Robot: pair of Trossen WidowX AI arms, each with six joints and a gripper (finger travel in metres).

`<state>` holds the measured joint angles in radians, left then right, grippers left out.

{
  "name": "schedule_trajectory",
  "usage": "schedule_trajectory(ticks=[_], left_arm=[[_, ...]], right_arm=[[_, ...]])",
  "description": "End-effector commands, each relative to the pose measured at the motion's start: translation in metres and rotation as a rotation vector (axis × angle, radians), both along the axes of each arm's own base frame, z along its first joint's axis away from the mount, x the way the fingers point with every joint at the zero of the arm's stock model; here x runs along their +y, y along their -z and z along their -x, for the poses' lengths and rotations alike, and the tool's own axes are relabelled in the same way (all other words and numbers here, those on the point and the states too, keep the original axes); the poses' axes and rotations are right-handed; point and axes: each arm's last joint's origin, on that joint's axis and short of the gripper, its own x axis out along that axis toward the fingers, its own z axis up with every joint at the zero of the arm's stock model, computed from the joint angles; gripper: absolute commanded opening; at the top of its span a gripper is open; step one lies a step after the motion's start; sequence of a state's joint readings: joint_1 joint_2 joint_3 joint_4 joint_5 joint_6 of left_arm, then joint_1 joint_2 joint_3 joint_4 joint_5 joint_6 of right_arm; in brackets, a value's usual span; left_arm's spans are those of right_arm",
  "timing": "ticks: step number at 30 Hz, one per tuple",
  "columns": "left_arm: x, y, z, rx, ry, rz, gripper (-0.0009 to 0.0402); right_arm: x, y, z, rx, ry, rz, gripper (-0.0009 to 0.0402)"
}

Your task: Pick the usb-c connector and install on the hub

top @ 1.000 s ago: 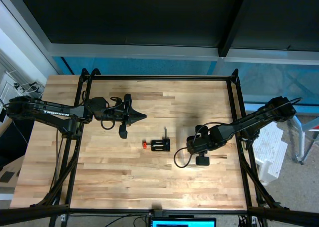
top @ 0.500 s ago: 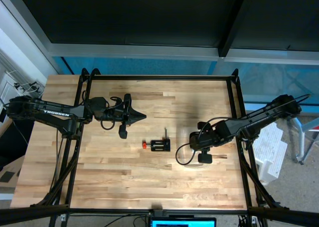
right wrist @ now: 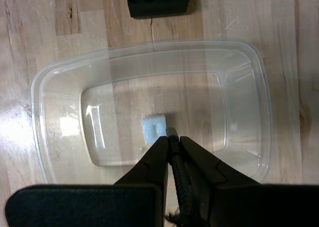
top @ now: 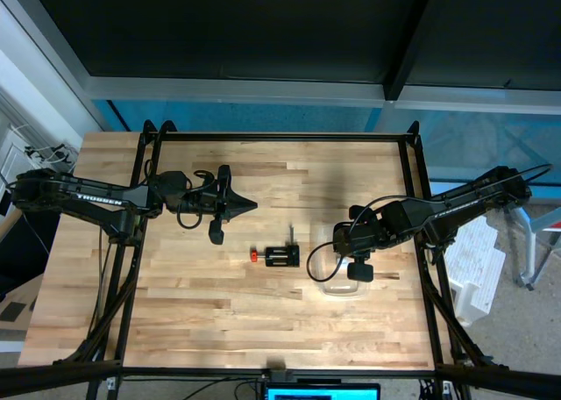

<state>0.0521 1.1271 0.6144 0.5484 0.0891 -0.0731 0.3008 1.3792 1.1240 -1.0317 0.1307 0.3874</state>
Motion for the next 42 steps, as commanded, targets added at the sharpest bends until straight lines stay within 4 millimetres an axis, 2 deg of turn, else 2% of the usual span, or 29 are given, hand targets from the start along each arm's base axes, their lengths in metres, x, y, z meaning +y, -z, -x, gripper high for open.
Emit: schedule_trajectory(ticks=[1, 14, 19, 27, 37, 42], left_arm=[[0.0, 0.0, 0.0, 0.0, 0.0, 0.0, 0.0], [0.0, 0.0, 0.0, 0.0, 0.0, 0.0, 0.0], [0.0, 0.0, 0.0, 0.001, 0.0, 0.0, 0.0], [0.0, 0.0, 0.0, 0.0, 0.0, 0.0, 0.0], [0.0, 0.0, 0.0, 0.0, 0.0, 0.0, 0.0], [0.0, 0.0, 0.0, 0.0, 0.0, 0.0, 0.0]], right_arm=[[0.0, 0.0, 0.0, -0.003, 0.008, -0.003, 0.0], [-0.003, -0.002, -0.008, -0.063, 0.079, -0.038, 0.0], [-0.005, -0.011, -0.012, -0.099, 0.107, -0.046, 0.0], [0.0, -0.025, -0.04, -0.126, 0.118, -0.054, 0.0], [-0.013, -0.017, -0.063, -0.09, 0.228, -0.064, 0.0], [-0.014, -0.01, -0.073, -0.067, 0.234, -0.06, 0.0]])
